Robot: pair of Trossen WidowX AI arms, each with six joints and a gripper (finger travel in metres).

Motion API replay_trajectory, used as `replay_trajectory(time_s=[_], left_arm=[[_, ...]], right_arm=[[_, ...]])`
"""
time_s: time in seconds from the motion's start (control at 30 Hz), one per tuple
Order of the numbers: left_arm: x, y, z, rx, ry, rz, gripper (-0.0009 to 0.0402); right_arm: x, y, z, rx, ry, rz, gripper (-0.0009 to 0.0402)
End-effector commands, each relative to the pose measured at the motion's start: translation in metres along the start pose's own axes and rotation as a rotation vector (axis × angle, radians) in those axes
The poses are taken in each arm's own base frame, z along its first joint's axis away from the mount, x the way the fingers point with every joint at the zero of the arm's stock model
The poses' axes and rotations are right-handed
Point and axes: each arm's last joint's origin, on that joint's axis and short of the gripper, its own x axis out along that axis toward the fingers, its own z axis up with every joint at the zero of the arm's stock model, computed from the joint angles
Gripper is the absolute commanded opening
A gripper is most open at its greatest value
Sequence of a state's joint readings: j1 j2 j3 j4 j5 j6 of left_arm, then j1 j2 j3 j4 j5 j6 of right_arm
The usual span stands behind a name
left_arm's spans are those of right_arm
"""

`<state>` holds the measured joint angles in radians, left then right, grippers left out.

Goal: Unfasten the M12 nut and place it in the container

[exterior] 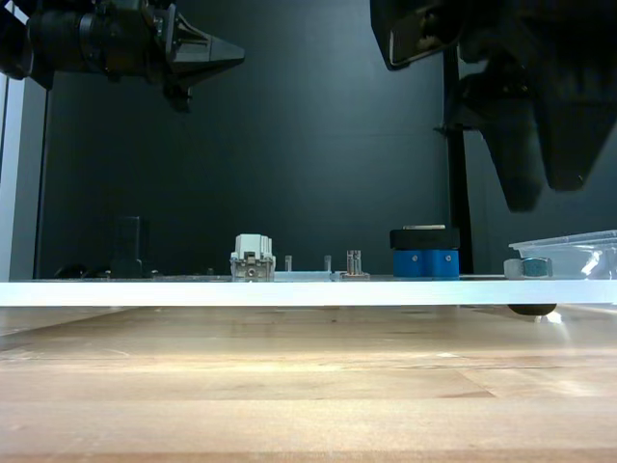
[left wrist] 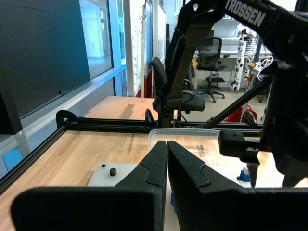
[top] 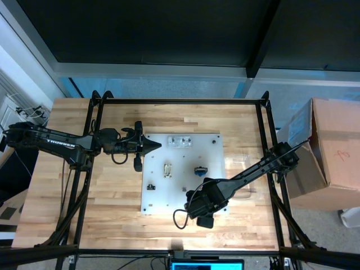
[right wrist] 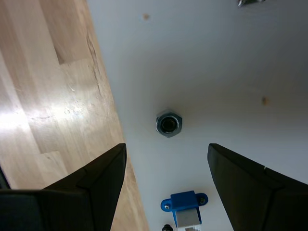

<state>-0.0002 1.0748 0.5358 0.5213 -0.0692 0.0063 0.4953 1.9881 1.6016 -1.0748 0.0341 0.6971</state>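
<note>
The small silver M12 nut [right wrist: 169, 124] sits on its stud on the white board [right wrist: 216, 57], with the stud's dark core showing in its hole. In the low view the nut [exterior: 527, 267] stands low on the board in front of the clear container [exterior: 574, 249]. My right gripper [right wrist: 166, 147] hangs open straight above the nut, well clear of it, and shows as dark fingers [exterior: 519, 145] overhead. In the high view the right gripper [top: 203, 209] covers the nut. My left gripper [top: 153, 145] is shut and empty, held high over the board's left edge.
The clear container [top: 251, 181] lies on the wood just right of the board. A blue block [top: 201, 170] and a white connector [top: 167, 170] stand mid-board. A cardboard box [top: 332, 152] sits beyond the frame's right rail.
</note>
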Motion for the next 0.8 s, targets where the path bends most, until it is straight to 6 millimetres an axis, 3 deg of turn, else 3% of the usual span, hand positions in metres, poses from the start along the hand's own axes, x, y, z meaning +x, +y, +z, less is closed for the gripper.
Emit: replay_trajectory(time_s=[0.03,0.8], left_arm=[[0.0,0.0,0.0,0.0,0.0,0.0,0.0],[0.0,0.0,0.0,0.0,0.0,0.0,0.0]], right_arm=[[0.006,0.0,-0.002,-0.001,-0.001,0.001,0.0236],[0.026,-0.005,-0.007,-0.001,-0.02,-0.021,0.0236]])
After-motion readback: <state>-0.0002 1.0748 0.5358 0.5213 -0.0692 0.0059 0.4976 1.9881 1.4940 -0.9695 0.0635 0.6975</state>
